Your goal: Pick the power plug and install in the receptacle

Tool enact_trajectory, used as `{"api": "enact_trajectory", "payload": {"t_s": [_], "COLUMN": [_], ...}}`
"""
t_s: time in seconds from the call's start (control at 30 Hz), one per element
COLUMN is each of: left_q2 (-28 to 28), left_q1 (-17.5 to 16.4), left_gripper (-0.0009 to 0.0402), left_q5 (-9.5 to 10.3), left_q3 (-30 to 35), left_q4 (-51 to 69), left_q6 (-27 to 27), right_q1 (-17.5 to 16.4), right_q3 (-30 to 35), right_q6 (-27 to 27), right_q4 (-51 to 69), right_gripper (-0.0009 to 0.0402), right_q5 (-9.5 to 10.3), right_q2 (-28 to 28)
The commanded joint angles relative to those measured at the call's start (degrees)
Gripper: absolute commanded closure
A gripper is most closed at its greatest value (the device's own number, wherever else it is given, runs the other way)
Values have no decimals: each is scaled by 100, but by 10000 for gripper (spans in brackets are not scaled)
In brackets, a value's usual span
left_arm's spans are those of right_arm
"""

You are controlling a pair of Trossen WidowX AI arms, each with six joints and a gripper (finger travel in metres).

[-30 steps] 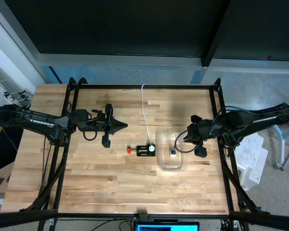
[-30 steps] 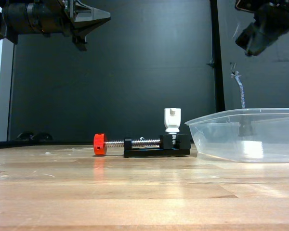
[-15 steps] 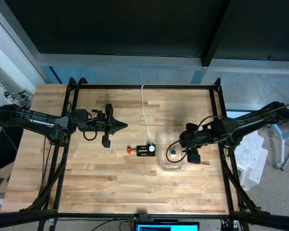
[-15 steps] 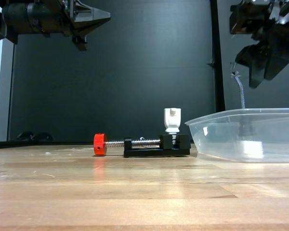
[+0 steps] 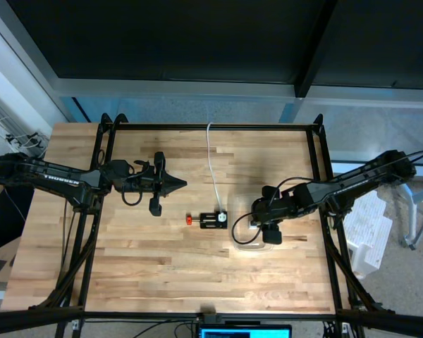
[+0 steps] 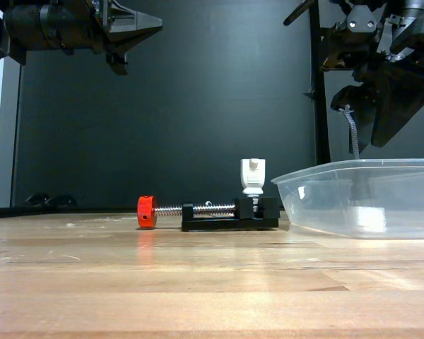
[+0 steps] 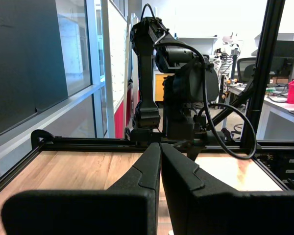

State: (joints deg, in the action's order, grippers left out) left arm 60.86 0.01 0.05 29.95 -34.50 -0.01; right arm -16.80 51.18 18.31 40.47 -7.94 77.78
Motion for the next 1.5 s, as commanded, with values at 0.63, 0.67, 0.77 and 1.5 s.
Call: {"api": "enact_trajectory", "payload": {"t_s": [0.63,0.67,0.77,1.5], "left_q2": [0,0,0,0], "left_q1": [0,0,0,0], "left_gripper": [393,393,393,393], "left_q5": [-2,-2,-2,-2], "left_q3": [0,0,0,0], "left_q4": [0,0,0,0], "left_q6": [0,0,0,0], "right_q1": [-48,-48,-48,-44], "right_q3": [-114,-133,-210,-341], "right_q6": [-232,-229,-232,-389], "right_q4": [-511,-551,-695,-861], "right_gripper": [167,167,169,280], "right_q5": [-4,-7,-4,-157], "right_q2": [595,601,601,590]}}
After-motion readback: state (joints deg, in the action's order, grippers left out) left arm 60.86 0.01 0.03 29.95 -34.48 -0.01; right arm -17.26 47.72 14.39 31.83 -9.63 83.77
